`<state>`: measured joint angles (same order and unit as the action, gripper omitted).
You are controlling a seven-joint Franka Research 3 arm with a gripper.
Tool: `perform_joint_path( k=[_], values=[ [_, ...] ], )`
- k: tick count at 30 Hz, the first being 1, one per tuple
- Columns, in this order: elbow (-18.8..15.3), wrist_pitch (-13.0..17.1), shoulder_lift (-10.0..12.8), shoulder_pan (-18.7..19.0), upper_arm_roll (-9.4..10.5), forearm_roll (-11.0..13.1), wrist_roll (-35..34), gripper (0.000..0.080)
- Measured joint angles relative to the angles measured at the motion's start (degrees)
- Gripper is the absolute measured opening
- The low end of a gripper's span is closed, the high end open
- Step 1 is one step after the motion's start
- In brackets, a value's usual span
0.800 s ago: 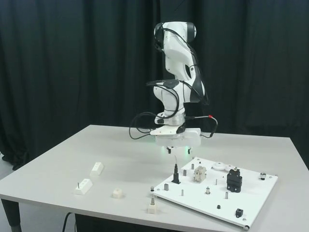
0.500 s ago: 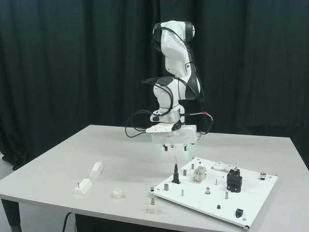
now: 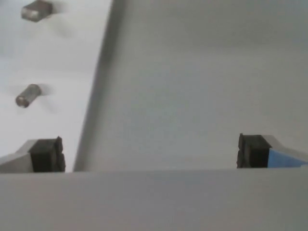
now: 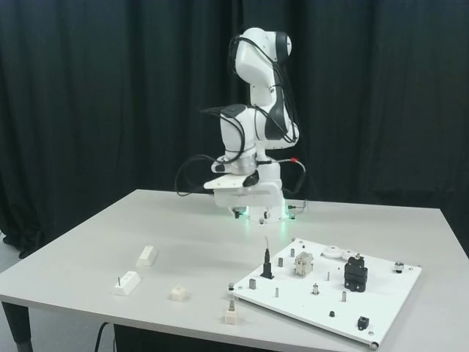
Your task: Pick round peg 1.
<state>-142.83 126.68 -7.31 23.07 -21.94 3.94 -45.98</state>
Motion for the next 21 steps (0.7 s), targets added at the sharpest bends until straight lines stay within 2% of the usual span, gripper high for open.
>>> perform_joint_path(
  k=[5,12,21],
  values=[
    [0.8,-1.4,-2.0,-2.3,-0.30,-1.7,0.0,0.0800],
    [1.7,-1.7,-4.4,-5.4,-0.48,-4.6,0.8,0.0800],
    [3.7,-0.7,-5.3,-9.9,-0.64,-6.8,3.7,0.0800]
  ],
)
